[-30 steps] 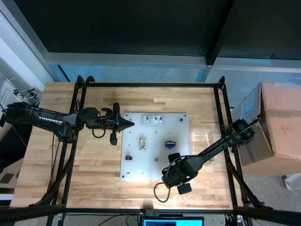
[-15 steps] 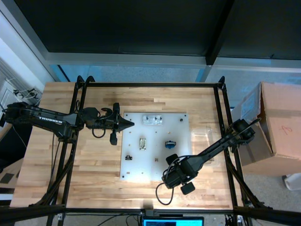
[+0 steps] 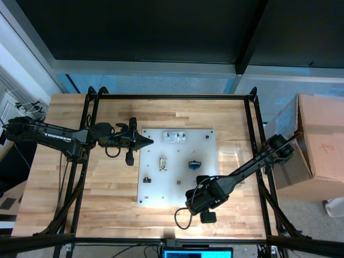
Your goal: Unfasten the M12 nut and place it in the container
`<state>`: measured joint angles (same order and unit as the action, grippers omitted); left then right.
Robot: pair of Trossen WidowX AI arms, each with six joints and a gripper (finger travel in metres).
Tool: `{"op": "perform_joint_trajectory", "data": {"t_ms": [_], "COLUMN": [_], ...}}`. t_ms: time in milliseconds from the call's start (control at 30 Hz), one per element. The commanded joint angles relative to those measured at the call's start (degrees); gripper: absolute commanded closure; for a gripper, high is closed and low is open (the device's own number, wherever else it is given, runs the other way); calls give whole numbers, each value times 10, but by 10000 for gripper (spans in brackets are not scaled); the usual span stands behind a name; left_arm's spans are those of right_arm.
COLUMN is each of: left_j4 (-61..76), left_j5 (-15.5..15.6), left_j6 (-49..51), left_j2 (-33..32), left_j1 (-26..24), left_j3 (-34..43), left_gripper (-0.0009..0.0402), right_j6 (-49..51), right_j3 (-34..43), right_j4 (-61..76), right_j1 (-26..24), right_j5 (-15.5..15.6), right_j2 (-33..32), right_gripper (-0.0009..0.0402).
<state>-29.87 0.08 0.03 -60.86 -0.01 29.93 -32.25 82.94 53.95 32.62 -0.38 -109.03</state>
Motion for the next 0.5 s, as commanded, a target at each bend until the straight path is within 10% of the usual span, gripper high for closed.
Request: {"op": "perform_joint_trajectory", "data": {"t_ms": [33,500], "left_j4": [0,0], "left_j5": [0,0], "left_j6": [0,0], "left_j2": [0,0], "left_j1": [0,0], "left_j3": [0,0], "left_gripper": [393,393], "right_j6": [-74,-108], "right_j3": [22,72], "right_j4": [23,71], "right_j1": [0,0], "right_j5": [0,-1], "right_j2": [0,-2], "right_gripper": [389,389]}}
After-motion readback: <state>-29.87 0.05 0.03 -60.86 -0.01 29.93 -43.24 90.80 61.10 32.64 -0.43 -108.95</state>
